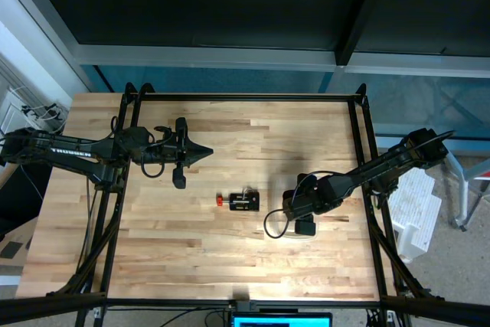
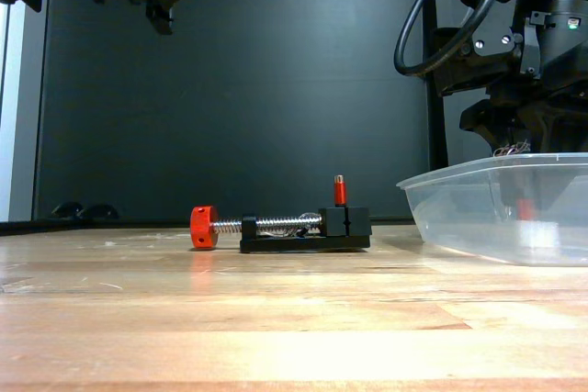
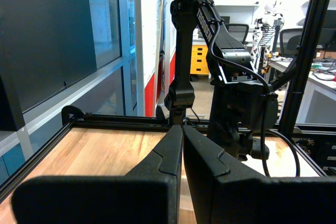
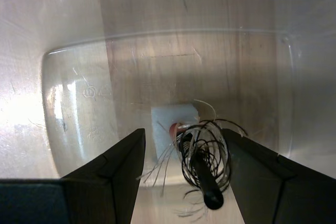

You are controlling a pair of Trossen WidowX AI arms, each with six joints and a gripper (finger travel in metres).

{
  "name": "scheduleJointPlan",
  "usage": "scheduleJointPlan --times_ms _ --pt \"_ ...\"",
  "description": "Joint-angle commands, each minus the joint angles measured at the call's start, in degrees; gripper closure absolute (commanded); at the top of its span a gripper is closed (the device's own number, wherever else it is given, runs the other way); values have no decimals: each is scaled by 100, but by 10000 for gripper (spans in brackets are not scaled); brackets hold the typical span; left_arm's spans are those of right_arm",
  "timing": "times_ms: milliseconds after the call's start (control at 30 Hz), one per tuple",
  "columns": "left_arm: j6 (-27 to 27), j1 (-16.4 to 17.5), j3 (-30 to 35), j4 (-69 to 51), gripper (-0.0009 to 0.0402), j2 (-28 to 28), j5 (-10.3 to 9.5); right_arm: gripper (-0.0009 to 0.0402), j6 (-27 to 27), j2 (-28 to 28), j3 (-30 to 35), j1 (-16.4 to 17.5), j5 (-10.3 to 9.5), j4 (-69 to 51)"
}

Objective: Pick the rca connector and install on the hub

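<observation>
The hub point(image 1: 245, 203) is a small black block with a red stub point(image 1: 220, 201) lying mid-table; the low view shows the hub point(image 2: 305, 229) with a silvery screw and a red knob. The rca connector point(image 4: 171, 122), a small whitish piece with a red spot and thin wires coiled beside it, rests on the floor of the clear plastic tray point(image 2: 459, 204). My right gripper point(image 4: 184, 174) hangs open over the tray, one finger on each side of the connector and apart from it. High at the back left, my left gripper point(image 1: 204, 152) is shut and holds nothing.
The clear tray point(image 1: 300, 233) sits right of the hub, under the right arm. A black frame point(image 1: 245, 97) runs around the table's edges. A black cable point(image 1: 272, 223) loops from the right arm toward the hub.
</observation>
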Motion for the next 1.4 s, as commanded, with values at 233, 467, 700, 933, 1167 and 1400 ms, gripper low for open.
scheduleJointPlan --times_ms 233,467,700,933,1167,1400 --pt "2 0 0 0 392 0 0 270 -9 2 -15 -2 42 13" --pt "2 0 0 0 392 0 0 312 -94 2 -15 -13 42 13" --pt "2 0 0 -2 392 0 2 346 -111 2 -17 -15 44 15" --pt "2 0 0 -2 392 0 2 373 -109 0 -15 -22 44 15" --pt "2 0 0 0 392 0 0 386 -114 -46 22 -26 42 9" --pt "2 0 0 0 392 0 2 387 -177 -260 79 -55 37 -42"
